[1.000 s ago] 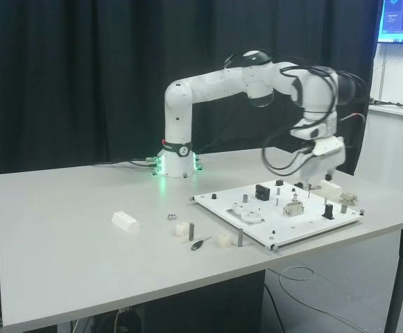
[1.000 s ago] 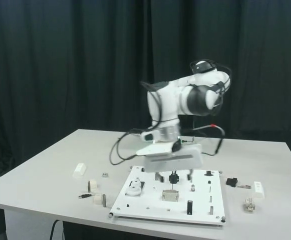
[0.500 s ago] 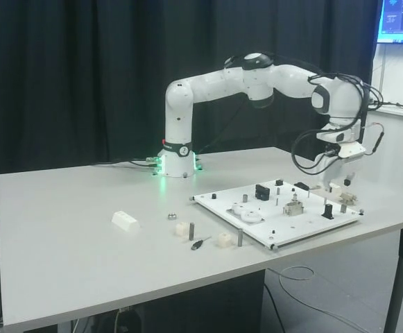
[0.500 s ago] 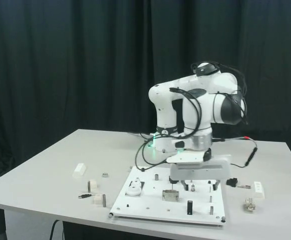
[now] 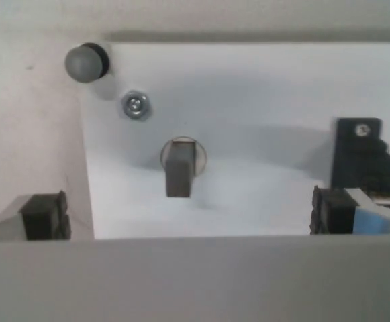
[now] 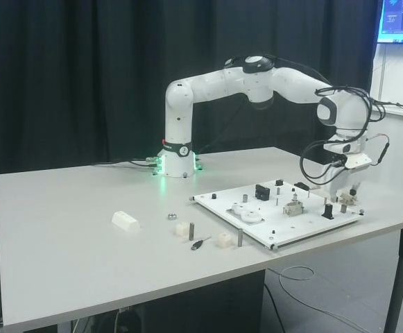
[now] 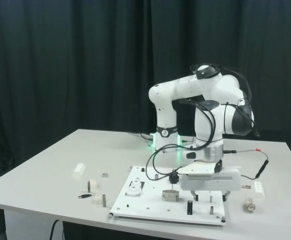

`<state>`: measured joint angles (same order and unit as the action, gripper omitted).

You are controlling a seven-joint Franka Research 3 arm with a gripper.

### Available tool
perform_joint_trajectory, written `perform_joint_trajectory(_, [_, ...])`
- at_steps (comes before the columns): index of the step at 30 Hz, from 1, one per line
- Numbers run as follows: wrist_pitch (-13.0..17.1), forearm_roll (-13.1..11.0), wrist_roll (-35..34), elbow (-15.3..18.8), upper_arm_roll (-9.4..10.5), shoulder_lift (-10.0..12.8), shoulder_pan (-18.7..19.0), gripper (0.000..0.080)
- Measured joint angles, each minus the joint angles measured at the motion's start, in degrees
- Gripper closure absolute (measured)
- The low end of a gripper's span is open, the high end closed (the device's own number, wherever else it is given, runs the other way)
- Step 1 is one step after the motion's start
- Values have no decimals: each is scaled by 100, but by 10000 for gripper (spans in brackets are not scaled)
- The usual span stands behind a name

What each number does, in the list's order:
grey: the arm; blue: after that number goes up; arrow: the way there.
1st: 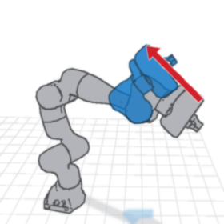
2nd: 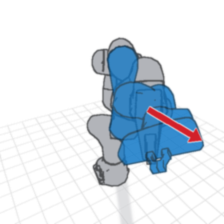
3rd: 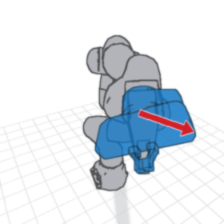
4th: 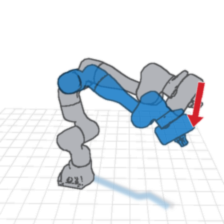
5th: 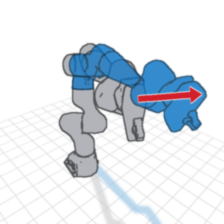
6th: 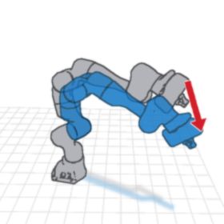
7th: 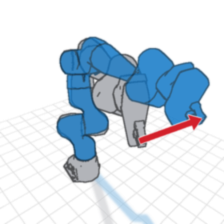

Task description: Remove square peg 4.

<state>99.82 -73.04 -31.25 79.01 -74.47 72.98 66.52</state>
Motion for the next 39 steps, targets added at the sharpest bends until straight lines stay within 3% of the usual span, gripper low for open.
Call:
perform_joint_trajectory(12, [268,270,-348,-94,306,0,-3,3])
perform_joint_trajectory(39, [600,514,-519,-129,549,-1,-48,3])
